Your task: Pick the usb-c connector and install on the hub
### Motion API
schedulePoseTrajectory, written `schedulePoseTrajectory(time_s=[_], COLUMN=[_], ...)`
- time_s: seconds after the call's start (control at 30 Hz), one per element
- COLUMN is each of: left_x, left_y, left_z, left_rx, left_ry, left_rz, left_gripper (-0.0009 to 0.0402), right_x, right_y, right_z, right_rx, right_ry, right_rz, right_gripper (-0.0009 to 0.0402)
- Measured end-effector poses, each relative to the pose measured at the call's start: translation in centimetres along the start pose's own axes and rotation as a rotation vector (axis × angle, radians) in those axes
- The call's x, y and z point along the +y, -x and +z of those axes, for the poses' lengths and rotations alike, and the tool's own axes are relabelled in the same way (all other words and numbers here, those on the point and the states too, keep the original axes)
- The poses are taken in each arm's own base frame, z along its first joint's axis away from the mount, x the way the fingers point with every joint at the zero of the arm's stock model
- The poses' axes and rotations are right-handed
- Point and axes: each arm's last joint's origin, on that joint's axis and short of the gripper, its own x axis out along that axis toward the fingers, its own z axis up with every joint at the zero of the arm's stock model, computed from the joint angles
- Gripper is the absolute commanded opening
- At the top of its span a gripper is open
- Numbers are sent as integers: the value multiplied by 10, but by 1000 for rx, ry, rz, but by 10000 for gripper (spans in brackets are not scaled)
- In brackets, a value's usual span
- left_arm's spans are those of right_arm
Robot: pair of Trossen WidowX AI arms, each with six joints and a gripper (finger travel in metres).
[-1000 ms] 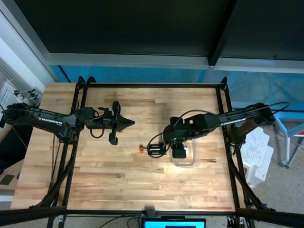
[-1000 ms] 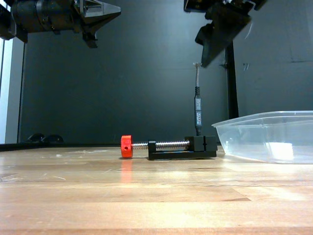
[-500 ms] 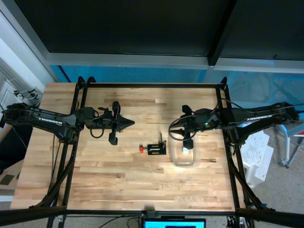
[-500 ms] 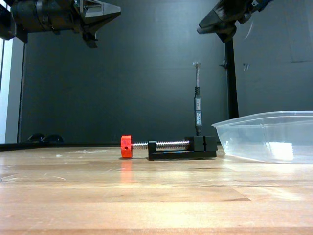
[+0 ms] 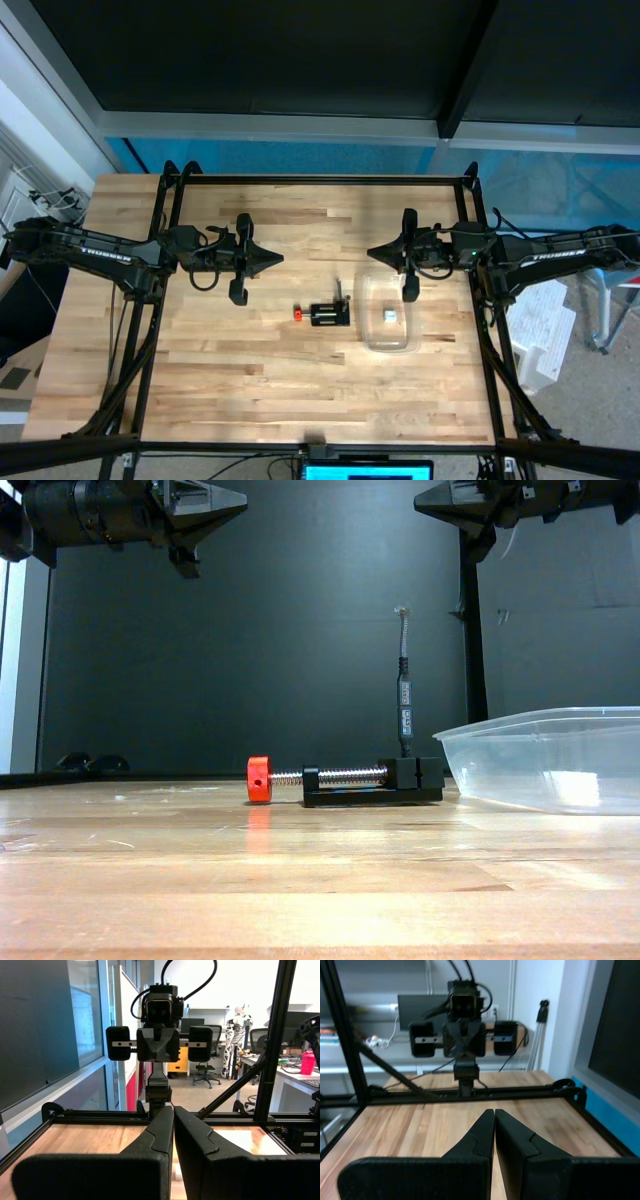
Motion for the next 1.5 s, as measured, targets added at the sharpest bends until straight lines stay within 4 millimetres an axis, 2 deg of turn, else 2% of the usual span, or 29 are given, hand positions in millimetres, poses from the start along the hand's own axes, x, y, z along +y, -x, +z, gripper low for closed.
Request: schedulePoseTrajectory(time_s=[0.67, 1.5], left_x=[0, 0], left_y=[0, 0], left_z=[0, 0], left_rx=[0, 0], left_ry=[0, 0], left_rz=[0, 0], left_gripper=[0, 0], right_x=[-2, -2], right_y=[7, 7], right_z=[-9, -7], right_rx=[-49, -64], right_ry=[0, -1], right_rz=[21, 44], right_gripper=[0, 0])
